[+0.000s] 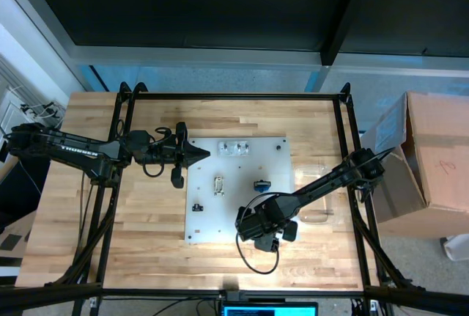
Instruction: Unfasten the M12 nut and place it in the container
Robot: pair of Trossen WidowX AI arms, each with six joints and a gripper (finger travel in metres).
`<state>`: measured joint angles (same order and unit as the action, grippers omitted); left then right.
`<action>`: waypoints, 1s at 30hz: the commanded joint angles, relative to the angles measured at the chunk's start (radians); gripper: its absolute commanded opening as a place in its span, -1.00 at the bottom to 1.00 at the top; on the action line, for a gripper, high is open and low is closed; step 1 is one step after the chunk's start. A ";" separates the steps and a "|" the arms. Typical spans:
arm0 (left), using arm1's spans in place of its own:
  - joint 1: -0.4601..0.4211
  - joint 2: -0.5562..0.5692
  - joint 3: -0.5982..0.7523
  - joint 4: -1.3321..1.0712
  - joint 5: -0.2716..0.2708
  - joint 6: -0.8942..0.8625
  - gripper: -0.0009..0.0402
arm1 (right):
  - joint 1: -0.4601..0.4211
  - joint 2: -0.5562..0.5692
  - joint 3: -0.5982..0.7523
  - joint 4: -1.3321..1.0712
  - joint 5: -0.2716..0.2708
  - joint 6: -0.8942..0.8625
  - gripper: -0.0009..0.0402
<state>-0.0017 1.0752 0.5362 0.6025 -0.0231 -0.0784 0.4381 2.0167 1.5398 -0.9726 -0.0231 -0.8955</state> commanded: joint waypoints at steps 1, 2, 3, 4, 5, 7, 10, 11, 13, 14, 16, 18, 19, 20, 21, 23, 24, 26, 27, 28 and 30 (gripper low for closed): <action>0.000 0.000 0.000 0.000 0.000 0.000 -0.96 | 0.000 0.004 0.000 -0.011 -0.002 0.001 -0.87; 0.000 0.000 0.000 0.000 0.000 0.000 -0.96 | 0.000 -0.002 0.000 -0.020 0.002 0.004 -0.87; 0.000 0.000 0.000 0.000 0.000 0.000 -0.96 | 0.000 -0.006 0.000 -0.027 0.005 0.013 -0.87; 0.000 0.000 0.000 0.000 0.000 0.000 -0.96 | 0.000 -0.013 0.000 -0.034 0.005 0.027 -0.87; 0.000 0.000 0.000 0.000 0.000 0.000 -0.96 | 0.000 -0.020 0.000 -0.043 0.004 0.031 -0.87; 0.000 0.000 0.000 0.000 0.000 0.000 -0.96 | 0.000 -0.036 0.000 -0.059 0.005 0.034 -0.87; 0.000 0.000 0.000 0.000 0.000 0.000 -0.96 | 0.000 -0.064 0.000 -0.071 0.005 0.040 -0.87; 0.000 0.000 0.000 0.000 0.000 0.000 -0.96 | 0.000 -0.073 0.000 -0.073 0.005 0.058 -0.87; 0.000 0.000 0.000 0.000 0.000 0.000 -0.96 | 0.000 -0.091 0.000 -0.074 0.004 0.140 -0.87; 0.000 0.000 0.000 0.000 0.000 0.000 -0.96 | 0.000 -0.098 0.000 -0.077 0.004 0.203 -0.87; 0.000 0.000 0.000 0.000 0.000 0.000 -0.96 | 0.000 -0.112 0.000 -0.089 0.000 0.393 -0.88; 0.000 0.000 0.000 0.000 0.000 0.000 -0.96 | 0.000 -0.119 0.000 -0.098 -0.007 0.639 -0.91; 0.000 0.000 0.000 0.000 0.000 0.000 -0.96 | 0.000 -0.119 0.000 -0.103 -0.006 0.758 -0.93; 0.000 0.000 0.000 0.000 0.000 0.000 -0.96 | 0.001 -0.121 0.000 -0.110 -0.007 0.866 -0.96; 0.000 0.000 0.000 0.000 0.000 0.000 -0.96 | 0.000 -0.121 -0.002 -0.115 -0.007 0.947 -0.97; 0.000 0.000 0.000 0.000 0.000 0.000 -0.96 | 0.004 -0.123 -0.012 -0.112 -0.010 1.073 -0.95; 0.000 0.000 0.000 0.000 0.000 0.000 -0.96 | 0.009 -0.123 -0.018 -0.105 -0.026 1.122 -0.96; 0.000 0.000 0.000 0.000 0.000 0.000 -0.96 | 0.015 -0.123 -0.034 -0.072 -0.059 1.204 -0.96; 0.000 0.000 0.000 0.000 0.000 0.000 -0.96 | 0.019 -0.123 -0.041 -0.053 -0.058 1.243 -0.96; 0.000 0.000 0.000 0.000 0.000 0.000 -0.96 | 0.023 -0.123 -0.048 -0.034 -0.058 1.269 -0.96; 0.000 0.000 0.000 0.000 0.000 0.000 -0.96 | 0.029 -0.123 -0.068 0.004 -0.057 1.309 -0.96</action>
